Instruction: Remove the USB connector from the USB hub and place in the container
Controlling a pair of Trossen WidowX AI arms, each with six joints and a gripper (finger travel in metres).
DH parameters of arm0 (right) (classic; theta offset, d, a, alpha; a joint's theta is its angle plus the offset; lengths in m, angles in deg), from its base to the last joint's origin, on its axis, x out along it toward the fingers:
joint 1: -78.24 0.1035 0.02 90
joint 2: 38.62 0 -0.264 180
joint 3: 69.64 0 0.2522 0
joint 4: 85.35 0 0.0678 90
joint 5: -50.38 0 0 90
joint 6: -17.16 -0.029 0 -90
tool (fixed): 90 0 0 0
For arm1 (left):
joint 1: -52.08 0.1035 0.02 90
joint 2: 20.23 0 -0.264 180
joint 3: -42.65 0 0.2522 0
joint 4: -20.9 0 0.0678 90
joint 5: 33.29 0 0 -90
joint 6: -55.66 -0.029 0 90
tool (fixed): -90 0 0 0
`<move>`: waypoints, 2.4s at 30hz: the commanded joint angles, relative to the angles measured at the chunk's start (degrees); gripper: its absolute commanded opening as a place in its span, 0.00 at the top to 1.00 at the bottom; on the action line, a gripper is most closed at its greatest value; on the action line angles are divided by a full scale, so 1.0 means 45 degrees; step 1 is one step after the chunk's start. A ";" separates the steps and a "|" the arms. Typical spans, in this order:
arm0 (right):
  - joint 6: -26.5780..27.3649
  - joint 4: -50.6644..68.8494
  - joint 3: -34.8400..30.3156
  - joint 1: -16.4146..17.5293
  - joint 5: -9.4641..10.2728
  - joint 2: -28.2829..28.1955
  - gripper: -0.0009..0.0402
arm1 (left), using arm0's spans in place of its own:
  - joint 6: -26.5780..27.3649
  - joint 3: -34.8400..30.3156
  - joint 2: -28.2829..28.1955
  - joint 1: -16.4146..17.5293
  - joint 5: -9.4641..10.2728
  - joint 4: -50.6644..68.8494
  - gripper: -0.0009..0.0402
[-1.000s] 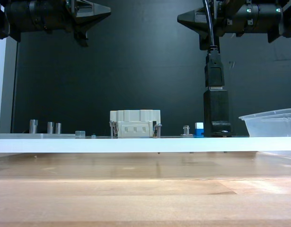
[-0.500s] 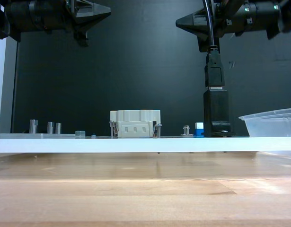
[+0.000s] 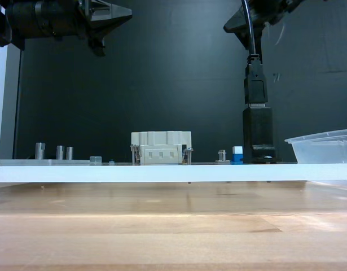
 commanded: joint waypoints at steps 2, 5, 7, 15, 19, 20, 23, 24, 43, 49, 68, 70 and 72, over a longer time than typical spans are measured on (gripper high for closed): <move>-0.0078 0.1880 -0.1059 0.0617 -0.0010 -0.0617 0.98 | -0.0005 0.0005 0.0000 0.0000 0.0000 -0.0005 0.98; -0.0612 0.3041 -0.1855 0.1122 -0.0015 -0.1132 0.98 | -0.0005 0.0005 0.0000 0.0000 0.0005 -0.0005 0.98; -0.1078 0.3944 -0.2472 0.1384 -0.0015 -0.1530 0.98 | -0.0005 0.0005 0.0000 0.0000 0.0000 -0.0005 0.98; -0.2463 0.6795 -0.4779 0.2225 -0.0131 -0.3453 0.98 | -0.0005 0.0005 0.0000 0.0000 0.0000 -0.0005 0.98; -0.3390 0.7164 -0.5484 0.2599 -0.0257 -0.4337 0.98 | -0.0005 0.0005 0.0000 0.0005 0.0000 0.0000 0.98; -0.3565 0.7271 -0.5605 0.2710 -0.0325 -0.4522 0.98 | -0.0005 0.0005 0.0000 0.0000 0.0000 0.0000 0.98; -0.4167 0.7611 -0.5955 0.3045 -0.0369 -0.5076 0.98 | -0.0005 0.0005 0.0000 0.0000 0.0000 -0.0005 0.98; -0.4376 0.7752 -0.6071 0.3186 -0.0389 -0.5246 0.98 | -0.0005 0.0005 0.0000 0.0000 0.0000 -0.0005 0.98; -0.6368 0.7461 -0.6198 0.5260 -0.1797 -0.6887 0.96 | -0.0005 0.0005 0.0000 0.0000 0.0005 -0.0005 0.98; -0.6800 0.6683 -0.6198 0.5557 -0.1914 -0.7451 0.78 | -0.0005 0.0005 0.0000 0.0000 0.0000 0.0000 0.98; -0.7363 0.4775 -0.6198 0.5858 -0.3089 -0.8942 0.54 | -0.0005 0.0005 0.0000 0.0005 0.0000 -0.0005 0.98; -0.7363 0.4687 -0.6198 0.5858 -0.3118 -0.9073 0.54 | -0.0005 0.0005 0.0000 0.0000 0.0000 -0.0005 0.98; -0.7359 0.4585 -0.6198 0.5858 -0.3128 -0.9131 0.54 | -0.0005 0.0005 0.0000 0.0005 0.0000 -0.0005 0.98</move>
